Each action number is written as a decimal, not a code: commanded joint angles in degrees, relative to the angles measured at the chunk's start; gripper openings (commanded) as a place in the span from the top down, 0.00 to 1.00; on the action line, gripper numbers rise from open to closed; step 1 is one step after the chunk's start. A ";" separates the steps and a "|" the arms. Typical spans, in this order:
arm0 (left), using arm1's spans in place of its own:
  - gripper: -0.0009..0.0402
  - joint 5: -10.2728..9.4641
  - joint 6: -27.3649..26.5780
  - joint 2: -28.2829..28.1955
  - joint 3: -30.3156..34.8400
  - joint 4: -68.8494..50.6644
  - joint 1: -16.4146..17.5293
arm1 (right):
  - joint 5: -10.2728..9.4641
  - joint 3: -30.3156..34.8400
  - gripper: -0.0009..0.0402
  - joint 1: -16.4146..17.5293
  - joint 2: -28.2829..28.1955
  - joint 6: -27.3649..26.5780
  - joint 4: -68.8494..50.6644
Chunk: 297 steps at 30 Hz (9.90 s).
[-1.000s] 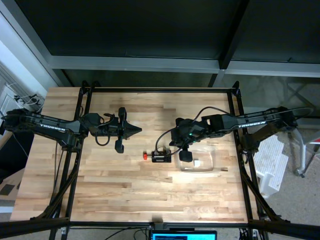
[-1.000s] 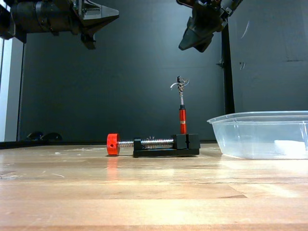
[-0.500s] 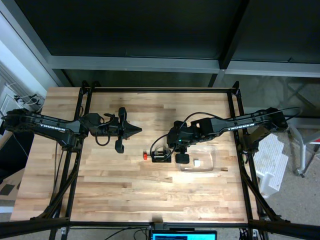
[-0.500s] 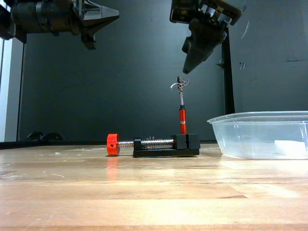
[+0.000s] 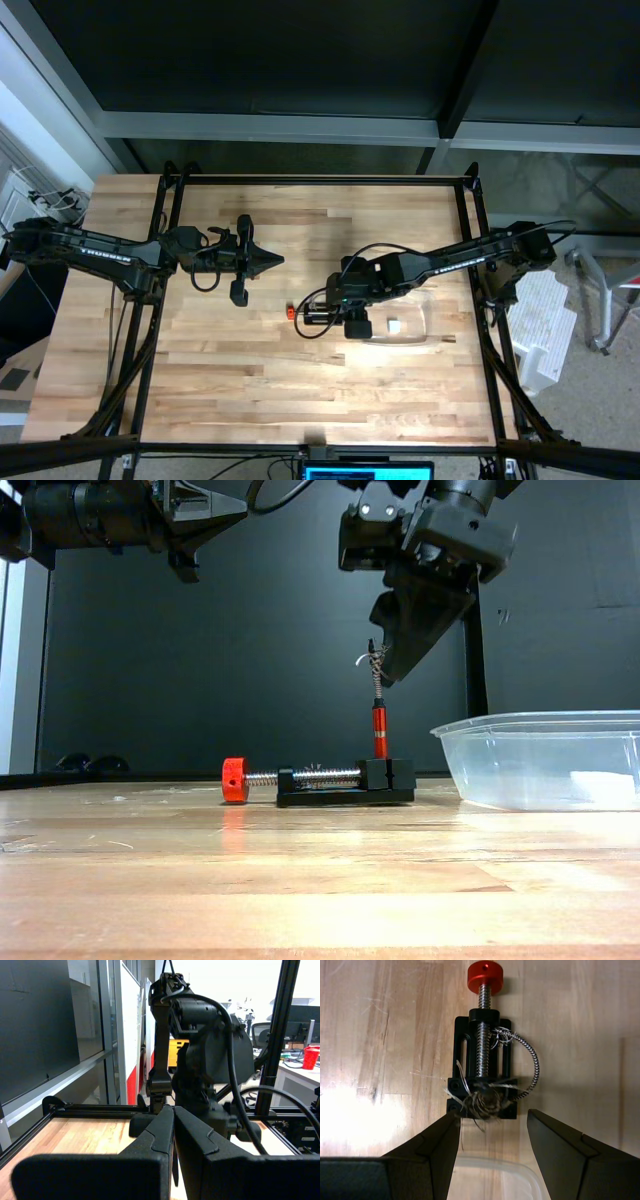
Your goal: Remove the RCA connector from the receptacle and place in the container
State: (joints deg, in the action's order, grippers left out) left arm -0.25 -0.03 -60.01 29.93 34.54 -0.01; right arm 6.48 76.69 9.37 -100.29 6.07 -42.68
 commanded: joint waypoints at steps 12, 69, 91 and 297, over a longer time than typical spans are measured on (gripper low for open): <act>0.98 0.02 0.00 0.00 0.02 0.00 0.00 | -0.02 -0.15 0.53 0.15 -4.04 -0.50 3.65; 0.98 0.02 0.00 0.00 0.02 0.00 0.02 | 0.00 -0.28 0.98 0.26 -1.33 -0.55 4.68; 0.98 0.02 0.00 0.00 0.02 0.00 0.00 | -0.02 -0.31 0.98 0.39 6.54 -0.33 3.48; 0.98 0.02 0.02 0.00 0.02 0.00 0.00 | -6.10 -39.06 0.98 -10.49 36.98 -5.05 69.20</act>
State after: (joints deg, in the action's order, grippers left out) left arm -0.25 -0.03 -60.01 29.93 34.52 -0.01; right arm 0.38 37.60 -1.15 -63.31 1.02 26.50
